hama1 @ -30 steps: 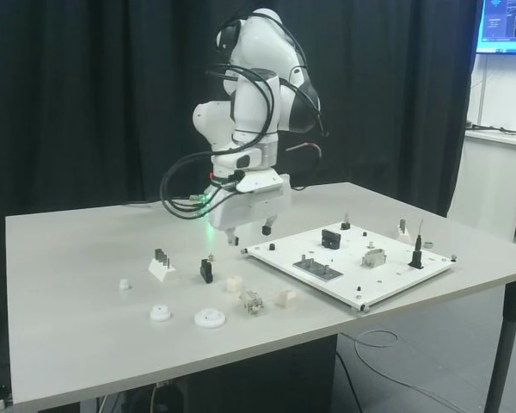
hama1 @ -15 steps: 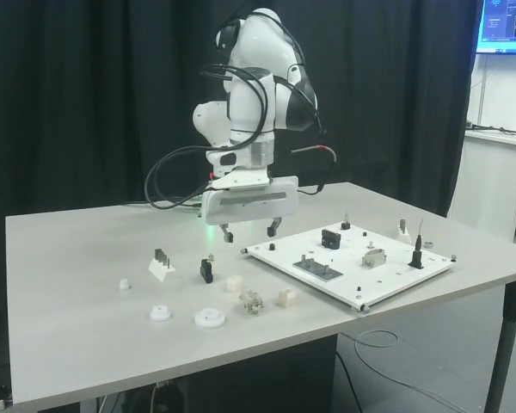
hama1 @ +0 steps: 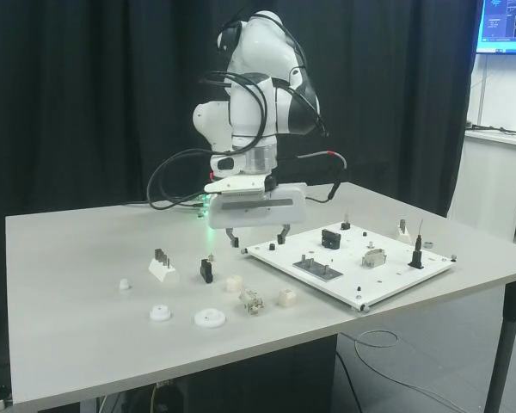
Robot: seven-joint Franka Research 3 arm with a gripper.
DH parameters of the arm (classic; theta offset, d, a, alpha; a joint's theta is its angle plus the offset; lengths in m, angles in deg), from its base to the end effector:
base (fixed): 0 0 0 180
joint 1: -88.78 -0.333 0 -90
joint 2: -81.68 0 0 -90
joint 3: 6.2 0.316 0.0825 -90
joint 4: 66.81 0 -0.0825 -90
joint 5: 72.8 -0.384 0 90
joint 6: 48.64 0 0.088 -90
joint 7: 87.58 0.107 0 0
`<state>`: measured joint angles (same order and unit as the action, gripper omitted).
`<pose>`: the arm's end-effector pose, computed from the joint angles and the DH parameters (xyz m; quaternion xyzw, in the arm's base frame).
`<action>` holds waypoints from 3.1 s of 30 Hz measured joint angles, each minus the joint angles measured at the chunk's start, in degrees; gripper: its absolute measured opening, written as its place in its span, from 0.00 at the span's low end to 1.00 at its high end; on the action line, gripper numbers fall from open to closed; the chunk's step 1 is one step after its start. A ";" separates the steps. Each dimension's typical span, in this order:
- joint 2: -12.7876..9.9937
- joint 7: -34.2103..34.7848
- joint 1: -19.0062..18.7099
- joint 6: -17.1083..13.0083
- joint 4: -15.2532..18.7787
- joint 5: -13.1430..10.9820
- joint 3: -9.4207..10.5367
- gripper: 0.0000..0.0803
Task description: Pick waterproof.
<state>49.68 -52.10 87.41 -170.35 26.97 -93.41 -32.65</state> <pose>0.6377 -0.2376 0.3185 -0.8283 0.5593 0.0037 0.0329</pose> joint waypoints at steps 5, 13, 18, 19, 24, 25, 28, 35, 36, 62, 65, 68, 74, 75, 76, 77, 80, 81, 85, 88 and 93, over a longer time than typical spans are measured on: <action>-0.62 5.67 -0.36 -1.60 0.00 -0.35 0.05 1.00; -0.92 13.80 -0.50 -3.11 0.00 -0.35 -0.09 1.00; -0.92 21.00 -0.35 -3.52 -0.01 -0.35 -0.53 1.00; -0.92 22.51 -0.33 -3.56 -0.01 -0.35 -0.61 1.00; -0.89 31.97 -0.24 -3.70 -0.01 -0.36 -1.09 1.00; -0.89 33.75 -0.22 -3.75 -0.02 -0.36 -1.14 1.00; -0.88 38.55 -0.21 -3.84 -0.02 -0.36 -1.29 1.00; -0.88 49.36 -0.22 -3.95 -0.01 -0.36 -1.44 1.00; -0.89 50.70 -0.22 -4.02 -0.01 -0.36 -1.44 1.00; -4.19 67.88 -0.88 -7.80 -0.02 -0.17 -1.42 1.00; -4.53 68.45 -0.90 -7.80 -0.02 -0.17 -1.42 1.00; -4.82 69.00 -0.92 -7.80 -0.02 -0.17 -1.39 1.00; -5.38 69.60 -1.03 -7.71 -0.02 -0.17 -1.37 1.00; -5.45 69.61 -1.04 -7.71 -0.02 -0.17 -1.37 1.00; -5.53 69.62 -1.06 -7.70 -0.02 -0.17 -1.37 1.00; -5.62 69.64 -1.08 -7.70 -0.02 -0.17 -1.37 1.00; -5.88 69.73 -1.15 -7.70 -0.02 -0.17 -1.37 1.00; -5.96 69.80 -1.18 -7.71 -0.02 -0.17 -1.36 1.00; -6.31 70.08 -1.29 -7.71 -0.03 -0.17 -1.35 1.00; -6.62 70.30 -1.37 -7.71 -0.07 -0.17 -1.34 1.00; -7.26 71.72 -1.38 -7.71 -0.28 -0.17 -1.10 1.00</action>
<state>42.42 19.63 86.03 -178.06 26.69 -93.58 -33.76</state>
